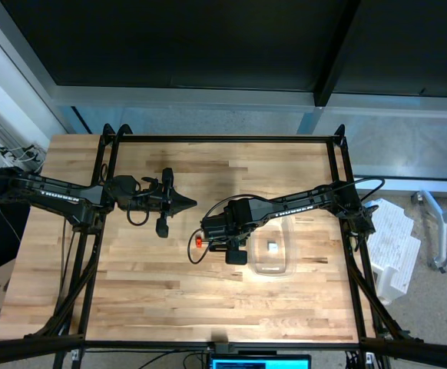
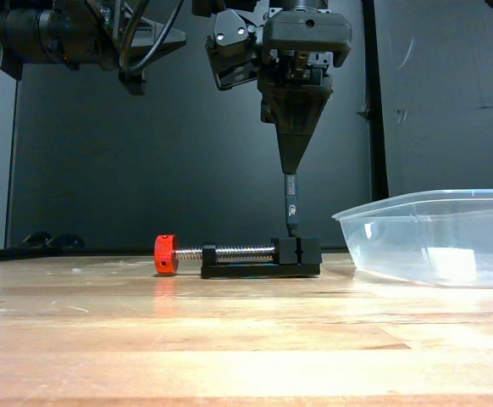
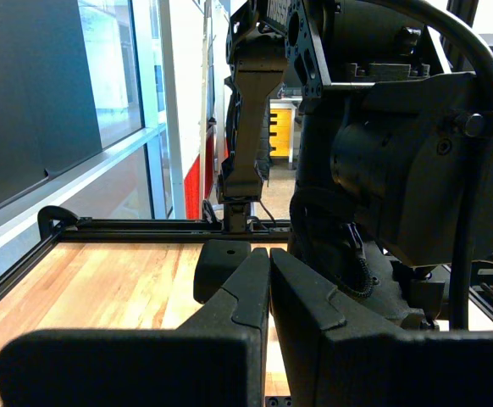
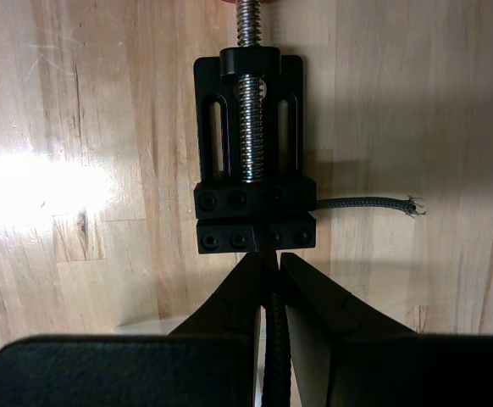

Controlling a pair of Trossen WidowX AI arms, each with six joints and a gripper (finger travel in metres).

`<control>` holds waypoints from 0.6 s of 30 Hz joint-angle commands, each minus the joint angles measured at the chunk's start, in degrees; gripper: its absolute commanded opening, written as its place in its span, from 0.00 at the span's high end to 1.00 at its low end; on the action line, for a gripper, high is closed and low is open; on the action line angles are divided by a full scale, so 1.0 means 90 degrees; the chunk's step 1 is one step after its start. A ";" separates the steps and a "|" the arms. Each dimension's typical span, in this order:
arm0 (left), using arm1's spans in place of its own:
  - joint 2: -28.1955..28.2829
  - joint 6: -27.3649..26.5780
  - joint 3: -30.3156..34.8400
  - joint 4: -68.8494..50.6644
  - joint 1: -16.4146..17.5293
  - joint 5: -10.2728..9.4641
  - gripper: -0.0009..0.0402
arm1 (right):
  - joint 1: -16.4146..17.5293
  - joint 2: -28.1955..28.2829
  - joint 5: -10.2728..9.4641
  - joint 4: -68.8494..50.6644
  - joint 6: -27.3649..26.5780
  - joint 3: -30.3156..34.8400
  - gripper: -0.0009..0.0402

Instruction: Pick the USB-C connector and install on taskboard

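Desk (image 2: pixel 229 339), centre: right gripper (image 2: pixel 290 168) hangs nose-down, fingers (image 4: pixel 234 301) clamped on the connector (image 2: pixel 290 208). The plug is upright, its lower tip at the slot in the block end of the taskboard (image 2: pixel 262 257). I can't tell if it touches or has entered. The vertical hold makes sense to me: the slot seems to open upward, so a straight drop should seat it.

Right wrist view puts the fingers on the block's centre line, with the screw running away toward the knob (image 2: pixel 165 253). A frayed cord end (image 4: pixel 373 203) sticks out beside the block; I can't tell what it belongs to.

The tray (image 2: pixel 433 246) sits just right of the taskboard, apart from it, with 1 whitish piece (image 1: pixel 273 247) inside.

Off to the left: left gripper (image 1: pixel 183 202), above the desk and well clear of the work, fingers (image 3: pixel 246 292) together on nothing.

My read: this is the insertion step and alignment looks close. The next move needs a slow, straight push, since any tilt could bend the plug.
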 commanded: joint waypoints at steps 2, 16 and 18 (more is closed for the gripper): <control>0.0002 0.0002 0.0000 0.0000 0.0000 0.0000 0.98 | 0.0002 -0.0007 -0.0005 -0.0066 0.0007 -0.0012 0.97; 0.0002 0.0002 0.0000 0.0000 0.0000 0.0002 0.98 | 0.0012 -0.0180 -0.0002 -0.0049 0.0007 -0.0012 0.66; 0.0002 0.0002 0.0000 0.0000 0.0000 0.0002 0.98 | 0.0017 -0.0240 -0.0002 -0.0049 0.0005 -0.0012 0.62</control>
